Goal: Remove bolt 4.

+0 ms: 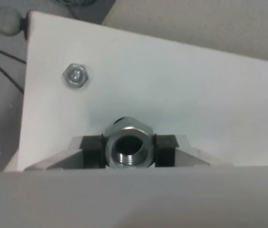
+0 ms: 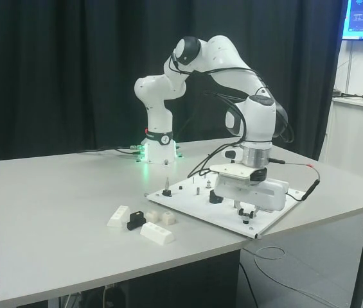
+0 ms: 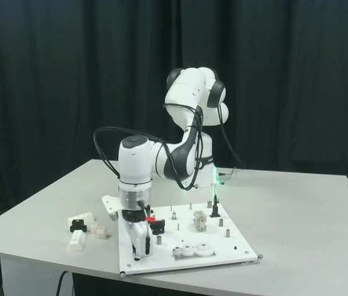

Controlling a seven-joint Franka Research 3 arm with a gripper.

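Grey metal bolt (image 1: 128, 148) pinched between the gripper (image 1: 128, 151) fingers (image 1: 92, 151).
It seems just above the white board (image 1: 171, 90); a second hex bolt (image 1: 75, 75) sits nearby.

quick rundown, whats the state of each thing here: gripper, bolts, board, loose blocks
gripper: shut on bolt 4
bolt 4: upright, clamped between the fingers
second bolt: seated in the white board, untouched
white board: flat on the grey table
white blocks: loose on table beside the board

The white arm (image 2: 232, 70) bends down over the white board (image 2: 223, 208) on the grey table (image 2: 59, 199).
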